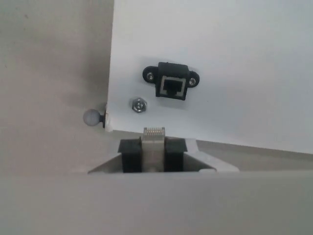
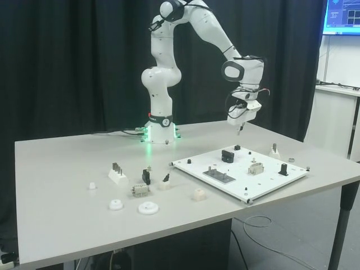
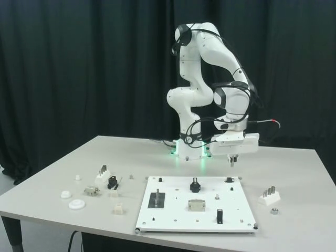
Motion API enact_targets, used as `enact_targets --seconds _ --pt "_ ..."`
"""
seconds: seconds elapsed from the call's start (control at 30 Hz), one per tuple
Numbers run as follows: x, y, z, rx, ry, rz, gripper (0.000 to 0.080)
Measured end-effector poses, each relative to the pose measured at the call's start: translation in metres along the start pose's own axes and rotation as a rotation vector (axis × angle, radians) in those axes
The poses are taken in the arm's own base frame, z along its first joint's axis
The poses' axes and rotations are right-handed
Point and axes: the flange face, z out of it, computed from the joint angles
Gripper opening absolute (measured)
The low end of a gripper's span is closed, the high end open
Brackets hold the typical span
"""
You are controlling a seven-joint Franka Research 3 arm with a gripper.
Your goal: Insert Ethernet.
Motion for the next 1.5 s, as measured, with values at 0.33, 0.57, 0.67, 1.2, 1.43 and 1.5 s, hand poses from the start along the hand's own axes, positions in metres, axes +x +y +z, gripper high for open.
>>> enact_targets --seconds 0.33,0.57,0.67,1.2,1.43,1.5 --pt "-0.01 -0.003 0.005 -0.024 0.039 0.011 0.0092" --pt "-0.015 -0.005 0.009 -0.035 0.067 0.017 0.0092" --pt "-0.016 -0.006 0.011 -0.039 0.072 0.028 0.0091" --pt "-0.007 -0.004 0.024 -0.036 0.068 0.072 0.0091" --pt "-0.002 -0.002 0.028 -0.036 0.063 0.083 0.0091" --pt "-0.001 -0.002 0.029 -0.035 0.063 0.085 0.0091"
